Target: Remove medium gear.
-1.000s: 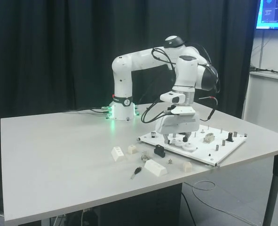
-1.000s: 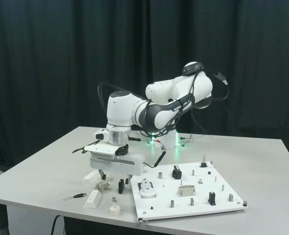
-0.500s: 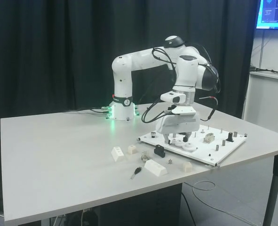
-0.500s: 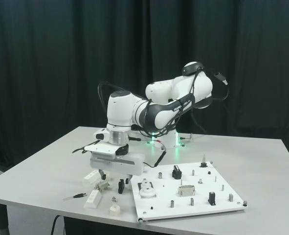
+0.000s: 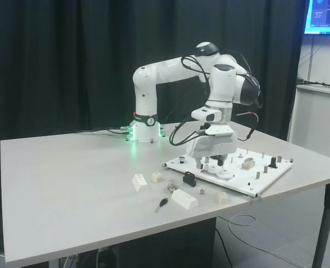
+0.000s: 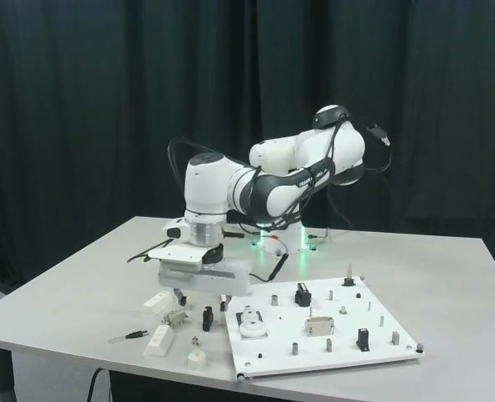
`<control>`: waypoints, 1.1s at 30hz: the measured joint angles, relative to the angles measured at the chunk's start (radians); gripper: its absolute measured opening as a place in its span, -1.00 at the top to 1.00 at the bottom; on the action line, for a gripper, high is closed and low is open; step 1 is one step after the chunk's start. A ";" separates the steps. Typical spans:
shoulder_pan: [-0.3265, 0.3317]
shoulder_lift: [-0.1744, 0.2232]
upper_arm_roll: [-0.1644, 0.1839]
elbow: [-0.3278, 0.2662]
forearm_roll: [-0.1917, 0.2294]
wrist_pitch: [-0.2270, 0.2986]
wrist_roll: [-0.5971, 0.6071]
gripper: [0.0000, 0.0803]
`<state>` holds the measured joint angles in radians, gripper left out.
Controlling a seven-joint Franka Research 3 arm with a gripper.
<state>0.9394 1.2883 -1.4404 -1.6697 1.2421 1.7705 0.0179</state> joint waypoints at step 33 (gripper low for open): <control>0.138 -0.001 -0.014 -0.118 -0.030 -0.071 -0.125 -0.99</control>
<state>1.0771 1.2877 -1.4544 -1.7880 1.2120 1.6990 -0.1068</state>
